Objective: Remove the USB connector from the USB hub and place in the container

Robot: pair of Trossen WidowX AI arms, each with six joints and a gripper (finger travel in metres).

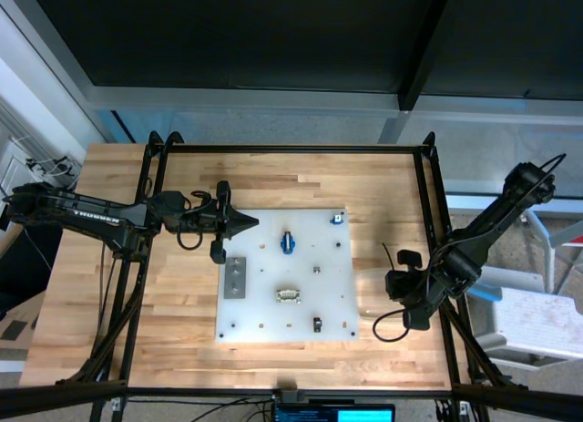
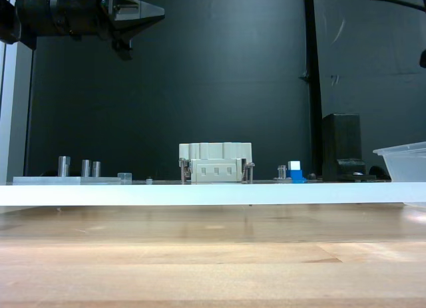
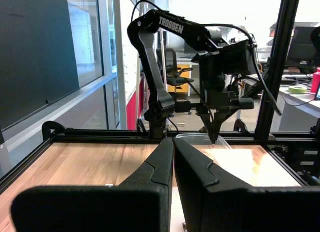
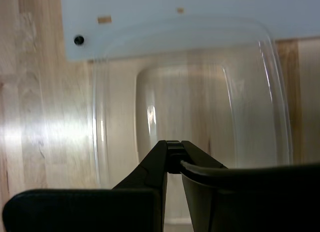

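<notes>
We find the left gripper (image 1: 250, 223) parked high over the far left corner of the board (image 1: 273, 258), its fingers clenched on nothing; it has no part in this step. The hub (image 1: 317, 324) sits at the board's near edge, well apart from both sets of fingers, and we see no cable on it. The right gripper (image 3: 214, 135) hangs above the container (image 4: 97, 142). Its fingers point down and are pinched on a small dark piece that we take to be the connector (image 4: 173, 159). The container's floor lies directly below the fingertips, with a wall to either side of them. We judge the extraction done and the drop to be the step in hand. To do it well, we lower the fingers until the connector is just above the floor and inside the rim, then part them fully and pause so it falls free. The connector is light and may cling to one finger or spring over the low wall. We lift straight up only once it has settled.
</notes>
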